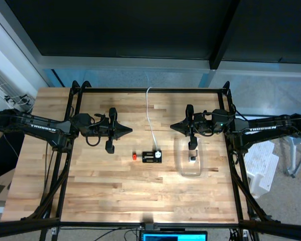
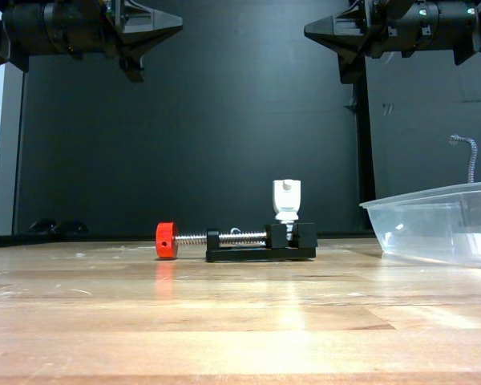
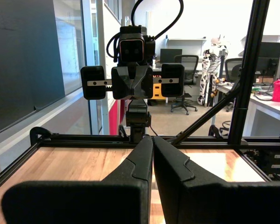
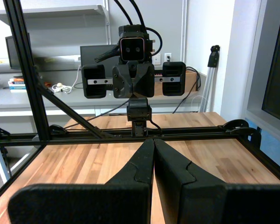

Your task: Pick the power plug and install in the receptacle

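Note:
The receptacle (image 1: 157, 154) is a small white socket block standing upright in a little black vise (image 1: 151, 157) with a red knob (image 1: 134, 156); the low view shows the receptacle (image 2: 286, 198) above the vise (image 2: 260, 243). Its white cable (image 1: 150, 115) runs to the far edge. The power plug (image 1: 191, 160) seems to be the tiny dark piece inside the clear tray (image 1: 183, 168), beside a white speck. My left gripper (image 1: 129, 130) (image 3: 152, 139) hovers high, left of the vise, shut and empty. My right gripper (image 1: 172, 126) (image 4: 154, 140) hovers high beside the tray's far end, shut and empty.
The clear tray (image 2: 433, 228) sits right of the vise on the wooden table (image 1: 100, 191). A black frame (image 1: 150, 91) borders the table at the far side and along both sides. The two arms face each other tip to tip above the cable.

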`<action>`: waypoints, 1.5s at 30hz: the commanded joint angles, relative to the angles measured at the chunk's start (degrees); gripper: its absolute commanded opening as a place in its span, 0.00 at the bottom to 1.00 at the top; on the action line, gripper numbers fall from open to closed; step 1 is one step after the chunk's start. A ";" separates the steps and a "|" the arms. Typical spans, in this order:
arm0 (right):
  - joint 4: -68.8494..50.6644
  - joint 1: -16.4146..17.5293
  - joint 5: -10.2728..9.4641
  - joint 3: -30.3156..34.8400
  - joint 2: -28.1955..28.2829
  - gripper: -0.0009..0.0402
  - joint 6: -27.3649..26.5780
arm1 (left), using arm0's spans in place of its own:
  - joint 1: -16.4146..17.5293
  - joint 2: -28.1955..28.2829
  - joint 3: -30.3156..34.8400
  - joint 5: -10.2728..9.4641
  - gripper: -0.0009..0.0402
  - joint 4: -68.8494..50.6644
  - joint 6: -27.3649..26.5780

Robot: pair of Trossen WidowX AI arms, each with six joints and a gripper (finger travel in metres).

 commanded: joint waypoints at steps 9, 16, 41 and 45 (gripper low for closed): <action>0.02 0.00 0.00 0.02 0.02 0.02 0.00 | 0.02 0.02 0.00 0.02 0.02 0.02 0.00; 0.52 -0.02 0.61 0.02 0.02 0.02 -0.07 | 0.02 0.02 0.00 0.02 0.02 0.02 0.00; -45.38 3.72 5.18 11.93 -8.13 0.02 -1.70 | 0.00 0.02 0.00 0.02 0.02 0.02 0.00; -54.21 6.23 6.29 14.88 -8.07 0.02 -1.29 | 0.00 0.02 0.00 0.02 0.02 0.04 -0.02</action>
